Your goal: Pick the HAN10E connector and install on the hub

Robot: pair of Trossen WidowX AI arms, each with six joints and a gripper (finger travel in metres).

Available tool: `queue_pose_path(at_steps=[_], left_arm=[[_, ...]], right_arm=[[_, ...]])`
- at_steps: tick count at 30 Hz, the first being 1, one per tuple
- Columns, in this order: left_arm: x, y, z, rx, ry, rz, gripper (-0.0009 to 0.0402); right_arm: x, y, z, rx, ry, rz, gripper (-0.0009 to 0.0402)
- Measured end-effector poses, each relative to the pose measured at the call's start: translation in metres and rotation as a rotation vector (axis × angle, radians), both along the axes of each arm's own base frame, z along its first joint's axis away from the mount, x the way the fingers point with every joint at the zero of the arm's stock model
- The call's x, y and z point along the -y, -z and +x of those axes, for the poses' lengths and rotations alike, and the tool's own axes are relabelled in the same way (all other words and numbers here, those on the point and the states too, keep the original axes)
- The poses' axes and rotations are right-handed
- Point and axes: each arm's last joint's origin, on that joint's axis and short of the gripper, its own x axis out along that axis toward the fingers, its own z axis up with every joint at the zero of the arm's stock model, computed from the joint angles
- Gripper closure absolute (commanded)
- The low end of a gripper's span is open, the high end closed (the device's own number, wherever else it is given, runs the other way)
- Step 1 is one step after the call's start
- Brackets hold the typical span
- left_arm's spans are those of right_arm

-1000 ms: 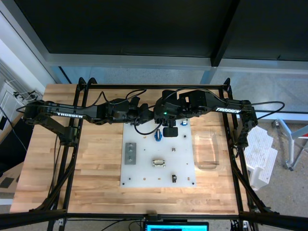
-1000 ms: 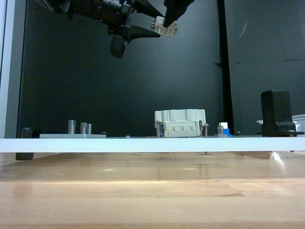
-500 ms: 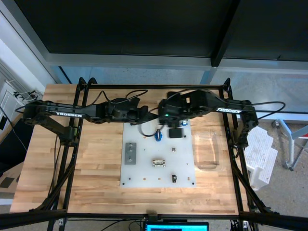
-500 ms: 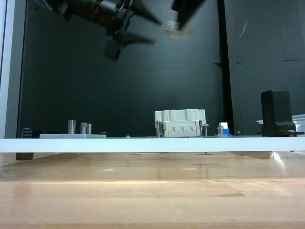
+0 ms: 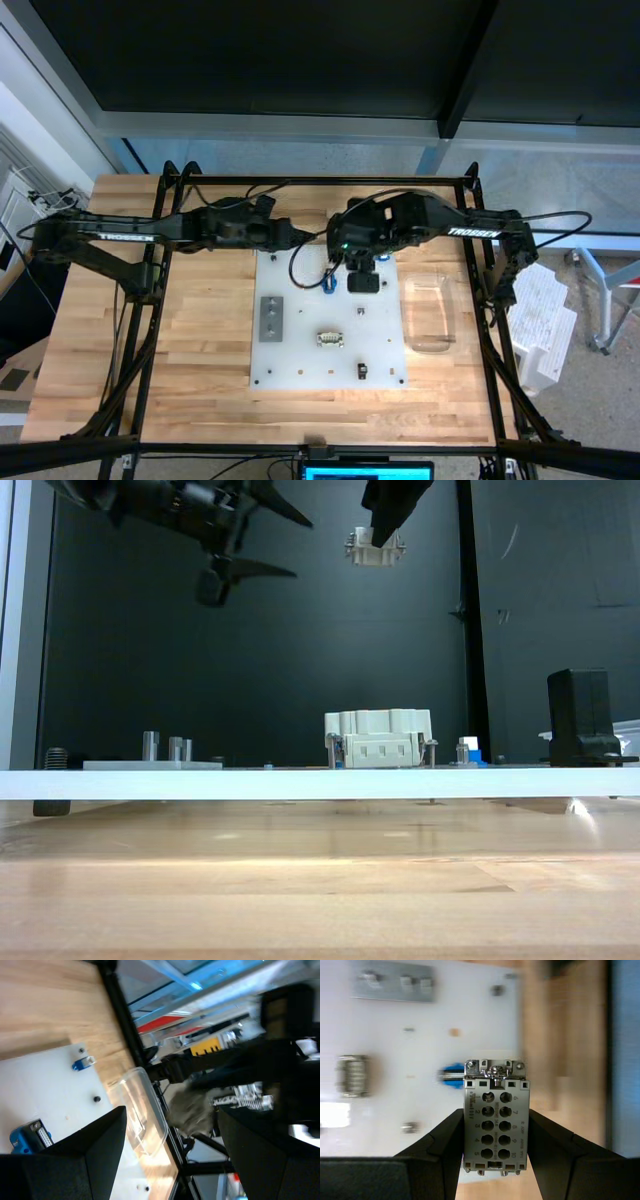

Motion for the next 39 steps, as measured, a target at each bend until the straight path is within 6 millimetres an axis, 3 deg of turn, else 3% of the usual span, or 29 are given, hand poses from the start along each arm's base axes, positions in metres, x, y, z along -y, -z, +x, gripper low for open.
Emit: queue_pose_path(at_steps=[10, 18, 30, 39], left_arm=[[0.002, -0.006, -0.024, -0.139, 0.118, 0.543, 0.0188], [0.004, -0.005, -0.029, -0.229, 0.220, 0.797, 0.0216], [0.005, -0.002, -0.030, -0.270, 0.278, 0.890, 0.0256], [0.005, -0.001, -0.030, -0.271, 0.279, 0.890, 0.0262]], right_arm=[[-0.027, 0.019, 0.020, 0.004, -0.019, 0.186, 0.0340], [-0.053, 0.045, 0.039, -0.044, -0.041, 0.209, 0.0340], [-0.077, 0.075, 0.051, -0.020, -0.025, 0.238, 0.0340], [-0.088, 0.097, 0.054, -0.003, -0.028, 0.251, 0.0340]])
